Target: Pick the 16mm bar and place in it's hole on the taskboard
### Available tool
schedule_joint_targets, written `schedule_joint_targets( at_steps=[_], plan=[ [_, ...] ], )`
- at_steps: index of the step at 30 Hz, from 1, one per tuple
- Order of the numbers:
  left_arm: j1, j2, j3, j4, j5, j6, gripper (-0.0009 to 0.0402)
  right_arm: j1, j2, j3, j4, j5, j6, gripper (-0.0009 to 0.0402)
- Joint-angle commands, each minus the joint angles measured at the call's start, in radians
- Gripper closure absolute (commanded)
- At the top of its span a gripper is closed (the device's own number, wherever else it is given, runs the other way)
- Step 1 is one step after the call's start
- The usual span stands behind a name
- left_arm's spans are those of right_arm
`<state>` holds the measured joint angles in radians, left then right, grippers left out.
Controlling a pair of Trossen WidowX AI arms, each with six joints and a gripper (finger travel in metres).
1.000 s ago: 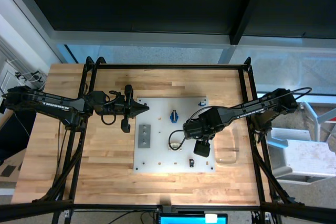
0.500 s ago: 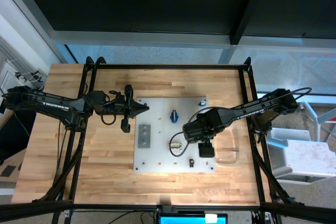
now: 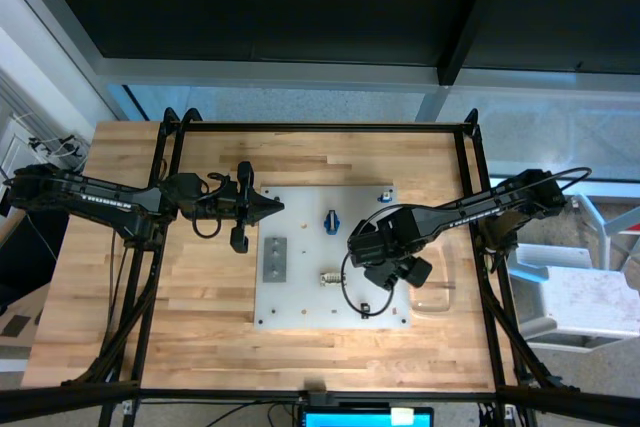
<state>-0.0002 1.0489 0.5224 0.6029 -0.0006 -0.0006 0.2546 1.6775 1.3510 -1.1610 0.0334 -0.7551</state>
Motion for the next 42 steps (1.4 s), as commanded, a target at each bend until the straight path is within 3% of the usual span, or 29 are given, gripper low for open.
schedule_joint_targets(
  at_steps=[1, 12, 22, 37, 42],
  plan=[
    [0.000, 0.000, 0.000, 0.000, 0.000, 0.000, 0.0393, 0.000, 0.000, -0.012, 0.004, -0.003, -0.128, 0.0158],
    [0.000, 0.000, 0.000, 0.000, 0.000, 0.000, 0.0393, -0.016, 0.000, -0.156, 0.153, -0.003, -0.415, 0.0158],
    [0.000, 0.000, 0.000, 0.000, 0.000, 0.000, 0.0393, -0.050, 0.000, -0.276, 0.245, 0.000, -0.443, 0.0158],
    [0.000, 0.000, 0.000, 0.000, 0.000, 0.000, 0.0393, -0.052, 0.007, -0.288, 0.296, -0.052, -0.440, 0.0159],
    [0.000, 0.000, 0.000, 0.000, 0.000, 0.000, 0.0393, -0.054, 0.007, -0.301, 0.304, -0.052, -0.439, 0.0184]
  ],
)
